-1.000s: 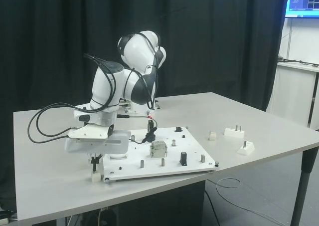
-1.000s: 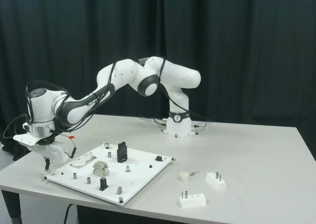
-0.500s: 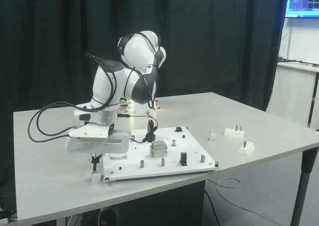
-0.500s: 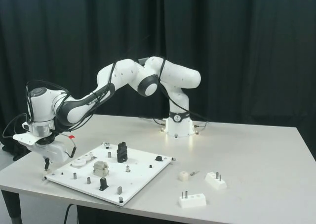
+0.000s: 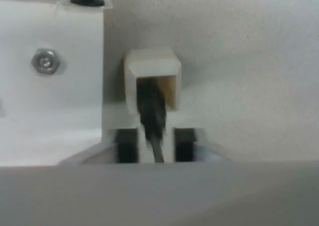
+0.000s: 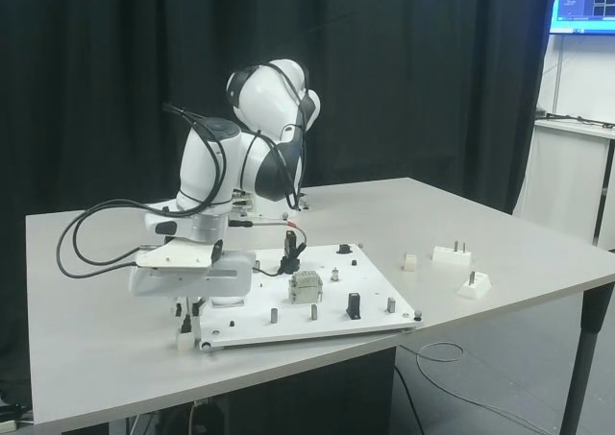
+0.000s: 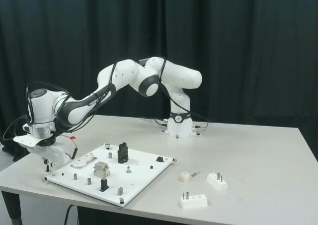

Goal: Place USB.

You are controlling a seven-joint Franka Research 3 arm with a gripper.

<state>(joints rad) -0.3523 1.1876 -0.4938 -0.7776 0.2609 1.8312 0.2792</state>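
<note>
My gripper (image 5: 156,146) hangs low over the near left corner of the white board (image 6: 317,325), just off its edge. In the wrist view a black USB plug (image 5: 151,109) sits inside the slot of a small white holder block (image 5: 152,66) that lies on the grey table beside the board (image 5: 50,101). The plug's thin rear end runs back between my two fingertips, which press against it from both sides. From the first room view the gripper (image 6: 183,318) covers most of the block (image 6: 183,339). In the second room view the gripper (image 7: 47,164) is at the board's left corner.
The board carries a black post (image 6: 289,253), a grey-white connector block (image 6: 305,286), a small black part (image 6: 353,305) and several short pegs. Three white blocks (image 6: 452,254) (image 6: 473,284) (image 6: 410,261) lie on the table to the right. A bolt (image 5: 46,61) marks the board corner.
The hand has shifted slightly up and toward the board, so it covers more of the white holder block than before. Nothing else on the table moved.
</note>
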